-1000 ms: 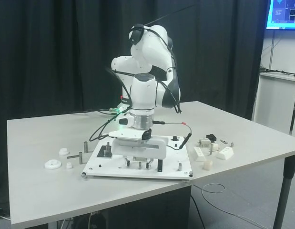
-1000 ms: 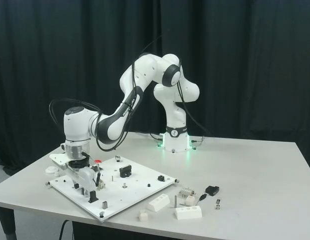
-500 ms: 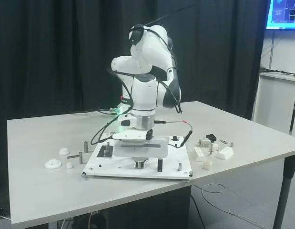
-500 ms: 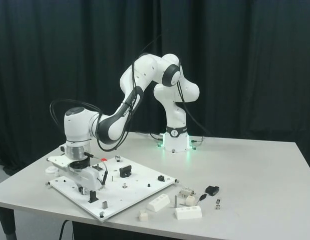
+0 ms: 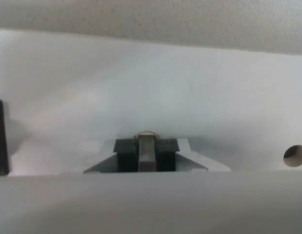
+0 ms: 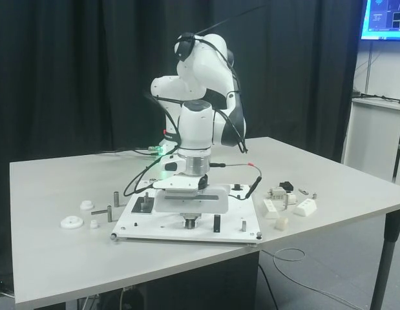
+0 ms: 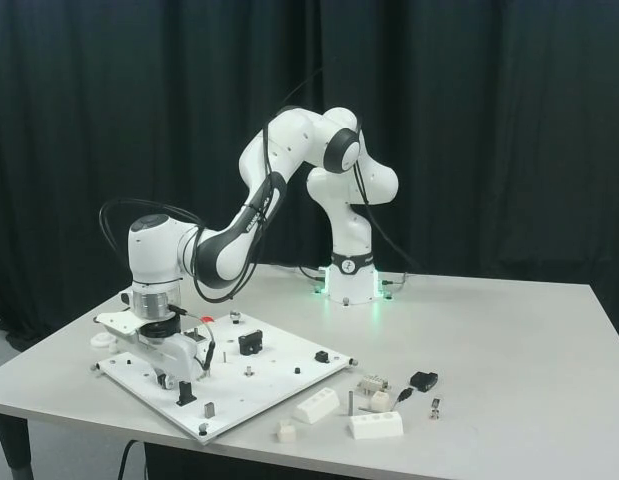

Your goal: Remove square peg 3.

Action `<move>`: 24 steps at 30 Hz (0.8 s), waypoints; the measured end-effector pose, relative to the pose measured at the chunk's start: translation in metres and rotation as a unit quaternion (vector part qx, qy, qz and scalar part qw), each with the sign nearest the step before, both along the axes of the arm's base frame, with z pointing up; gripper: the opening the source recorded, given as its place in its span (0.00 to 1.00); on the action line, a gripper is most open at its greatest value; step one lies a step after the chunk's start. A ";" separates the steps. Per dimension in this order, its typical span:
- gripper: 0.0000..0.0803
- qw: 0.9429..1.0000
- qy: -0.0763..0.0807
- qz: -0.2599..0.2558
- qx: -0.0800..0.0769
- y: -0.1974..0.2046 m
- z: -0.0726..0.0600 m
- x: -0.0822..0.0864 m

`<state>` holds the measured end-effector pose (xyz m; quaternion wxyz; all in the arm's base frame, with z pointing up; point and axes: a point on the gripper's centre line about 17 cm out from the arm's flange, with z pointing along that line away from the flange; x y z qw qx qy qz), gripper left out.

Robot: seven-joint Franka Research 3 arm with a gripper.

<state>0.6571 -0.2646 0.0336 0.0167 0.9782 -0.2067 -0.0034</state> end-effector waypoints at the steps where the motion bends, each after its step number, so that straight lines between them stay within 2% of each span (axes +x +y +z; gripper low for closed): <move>1: 0.10 1.000 0.000 0.000 0.000 0.000 0.000 0.000; 24: 0.10 1.000 -0.001 -0.013 0.001 0.000 0.001 0.000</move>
